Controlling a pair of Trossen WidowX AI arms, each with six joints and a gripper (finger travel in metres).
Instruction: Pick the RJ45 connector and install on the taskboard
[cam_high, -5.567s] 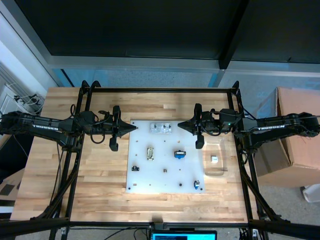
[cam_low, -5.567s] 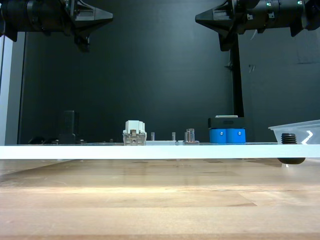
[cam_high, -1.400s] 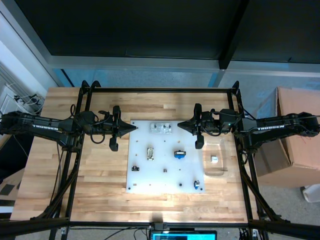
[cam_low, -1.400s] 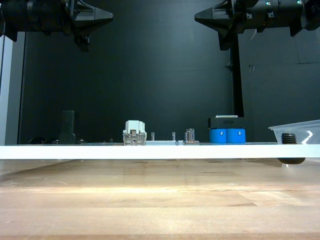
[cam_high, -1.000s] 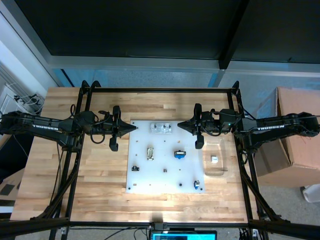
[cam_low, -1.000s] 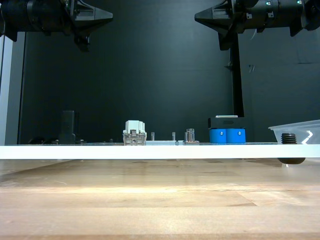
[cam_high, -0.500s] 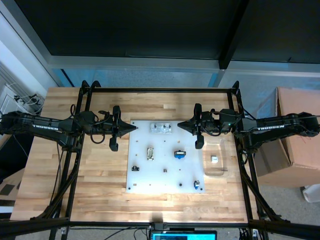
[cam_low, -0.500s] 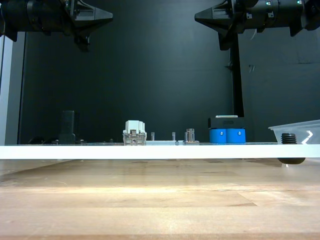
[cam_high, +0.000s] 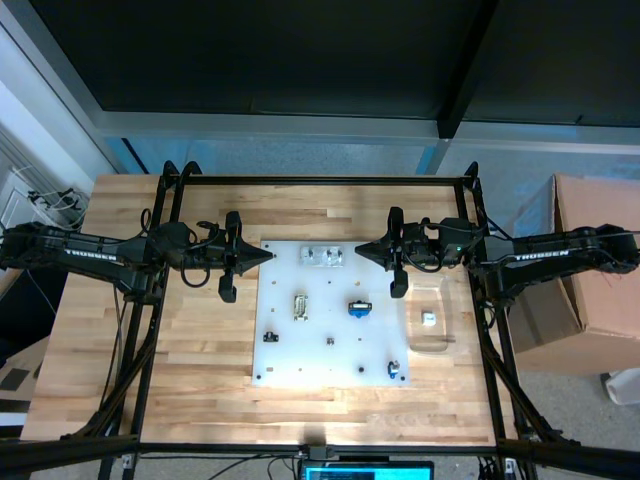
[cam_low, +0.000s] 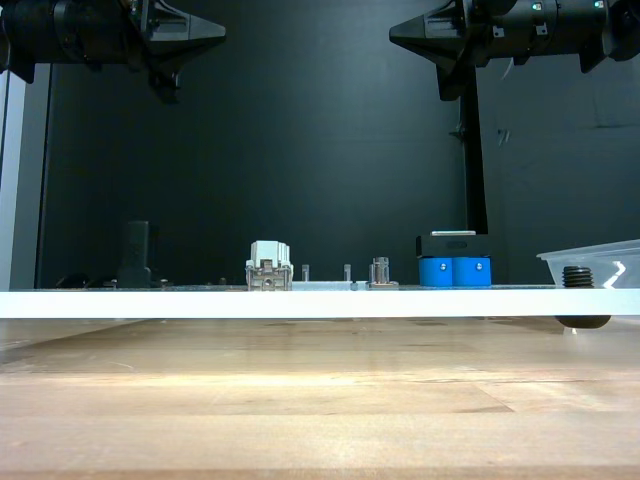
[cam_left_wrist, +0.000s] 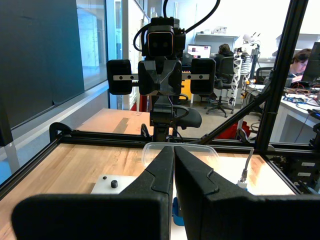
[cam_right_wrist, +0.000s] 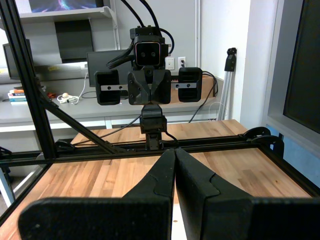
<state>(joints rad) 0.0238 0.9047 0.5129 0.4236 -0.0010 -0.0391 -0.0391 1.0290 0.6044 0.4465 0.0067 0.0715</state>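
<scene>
Apparently insertion is done: connector (cam_left_wrist: 243, 176) stands in jack (cam_high: 397, 373) at board's (cam_high: 300, 350) 5 o'clock corner. Left pincer (cam_high: 268, 257) at 10, right pincer (cam_high: 362, 250) at 2, both closed on nothing. Next: verify seating.

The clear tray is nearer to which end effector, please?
Right. The right end effector hangs left of the clear tray's far end; the left end effector hangs over the white board's left edge.

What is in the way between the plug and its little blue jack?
Nothing visible. The connector shows as grey on top of the blue jack at the white board's near right corner, so it seems in; how deep, I cannot tell. The left claw and right claw hang shut and empty above the board's far corners.
</scene>
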